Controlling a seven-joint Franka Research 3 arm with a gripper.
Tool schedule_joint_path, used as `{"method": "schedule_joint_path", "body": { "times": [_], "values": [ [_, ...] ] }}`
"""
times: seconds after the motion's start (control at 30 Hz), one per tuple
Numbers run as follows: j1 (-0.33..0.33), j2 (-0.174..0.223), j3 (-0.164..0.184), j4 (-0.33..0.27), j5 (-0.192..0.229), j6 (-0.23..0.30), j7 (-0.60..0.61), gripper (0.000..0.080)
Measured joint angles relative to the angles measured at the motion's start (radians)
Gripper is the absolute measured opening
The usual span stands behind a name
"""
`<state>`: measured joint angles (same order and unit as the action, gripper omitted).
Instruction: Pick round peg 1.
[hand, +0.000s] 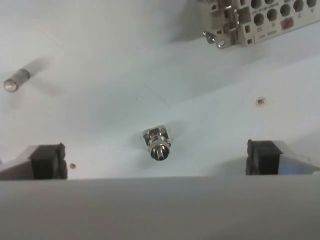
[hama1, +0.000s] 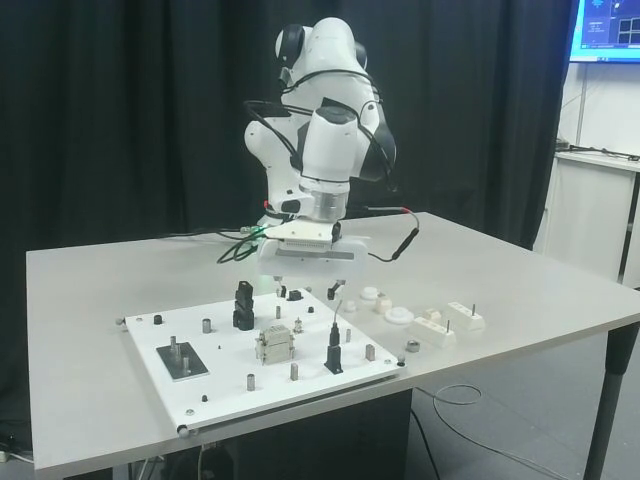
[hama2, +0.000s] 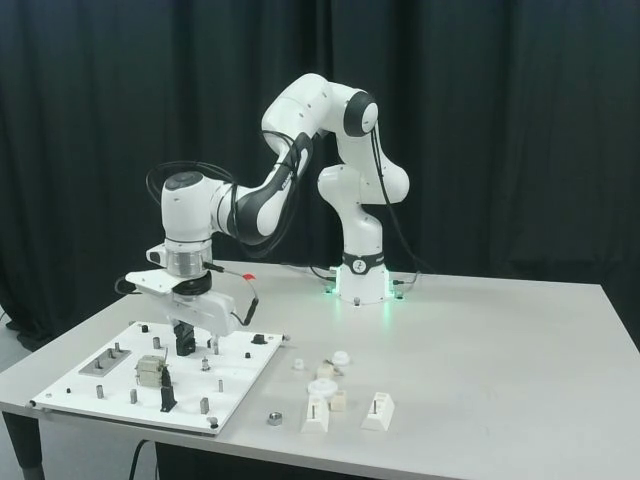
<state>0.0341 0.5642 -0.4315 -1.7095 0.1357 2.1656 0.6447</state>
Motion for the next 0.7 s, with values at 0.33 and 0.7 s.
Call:
{"method": "schedule_joint_path", "body": {
  "times": [0.33,0.7],
  "values": [
    [0.002,0.0,0.001,0.021,0.0,-0.021,0.0,0.08],
    [0.018,-0.002,0.025,0.059,0.0,-0.056,-0.013,0.08]
  ]
}}
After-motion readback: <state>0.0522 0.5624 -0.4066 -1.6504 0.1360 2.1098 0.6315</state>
